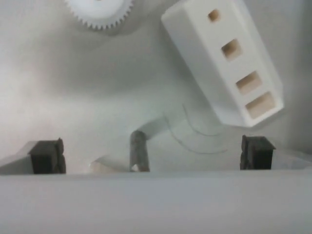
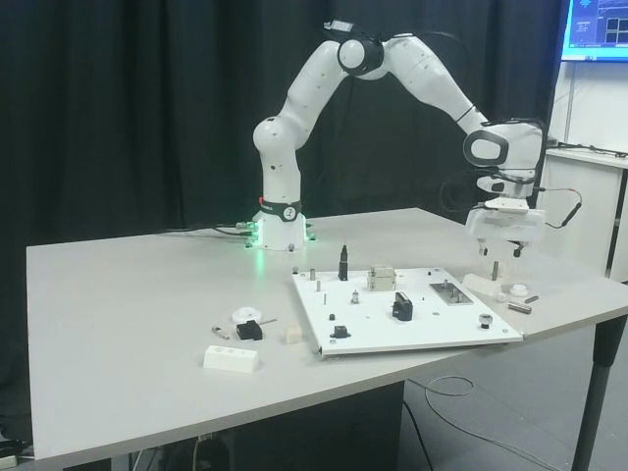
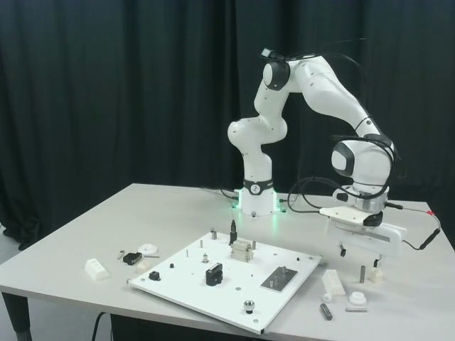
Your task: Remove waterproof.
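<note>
Wrist view gave you what neither room camera did: the gripper had its two black pads spread wide, pinching nothing. A grey peg stood upright on the table between them, touching neither. Beyond the peg lay a white slotted block with four rectangular openings facing up, and near it a white gear.

From the first room view you saw the wider layout. The gripper hung over the grey table, just beside the white board, above the slotted block. The board carried a black upright plug, which appeared to be the waterproof connector, though you could not confirm this. It stood at the board's far edge, well apart from the gripper. The board also carried a black part and a grey plate. Another white block lay on the table off the board's opposite side.

From the second room view you saw the gripper from the other side, with the peg beneath it and the plug seated on the board.
</note>
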